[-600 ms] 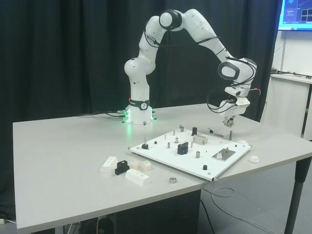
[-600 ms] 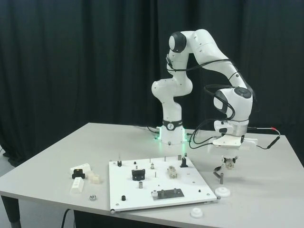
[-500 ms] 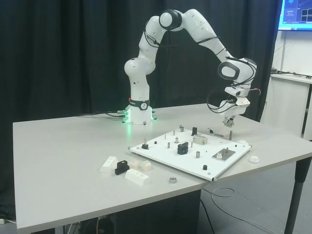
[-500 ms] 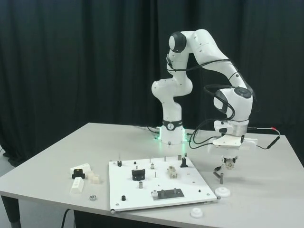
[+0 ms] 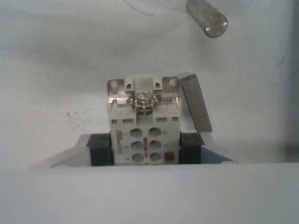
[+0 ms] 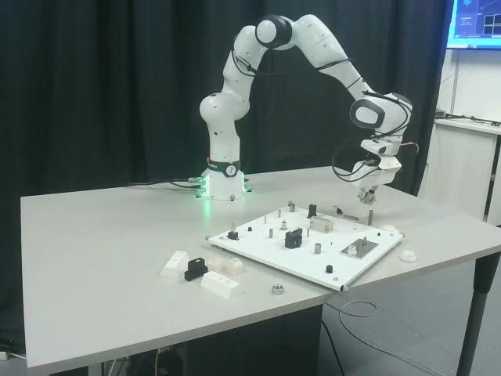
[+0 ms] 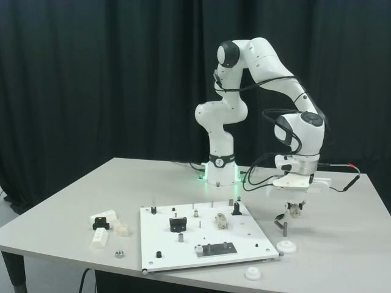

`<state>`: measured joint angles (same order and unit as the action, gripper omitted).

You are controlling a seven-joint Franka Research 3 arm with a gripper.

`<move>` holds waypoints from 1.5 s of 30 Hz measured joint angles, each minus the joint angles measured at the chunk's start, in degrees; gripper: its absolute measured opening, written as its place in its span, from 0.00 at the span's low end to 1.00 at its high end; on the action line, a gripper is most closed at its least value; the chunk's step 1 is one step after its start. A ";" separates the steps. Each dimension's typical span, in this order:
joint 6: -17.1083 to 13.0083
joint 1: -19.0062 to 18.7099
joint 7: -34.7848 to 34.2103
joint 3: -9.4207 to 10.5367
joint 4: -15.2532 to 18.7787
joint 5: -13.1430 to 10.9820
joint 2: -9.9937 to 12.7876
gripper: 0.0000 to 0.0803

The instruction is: Place waterproof.

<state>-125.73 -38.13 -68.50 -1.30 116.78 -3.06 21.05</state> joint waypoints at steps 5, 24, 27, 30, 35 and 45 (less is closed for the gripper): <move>0.00 0.01 0.00 -0.12 -0.03 0.00 0.00 0.38; 0.00 0.04 0.00 -0.49 -0.35 0.00 -0.05 0.38; 0.00 0.04 0.00 -0.49 -0.36 0.00 -0.06 0.38; 0.00 0.03 0.00 -0.48 -0.36 0.00 -0.07 0.38; 0.00 -0.03 0.00 -0.37 -0.33 0.00 -0.07 0.38; -0.06 -0.44 0.00 0.30 0.07 -0.97 0.22 0.38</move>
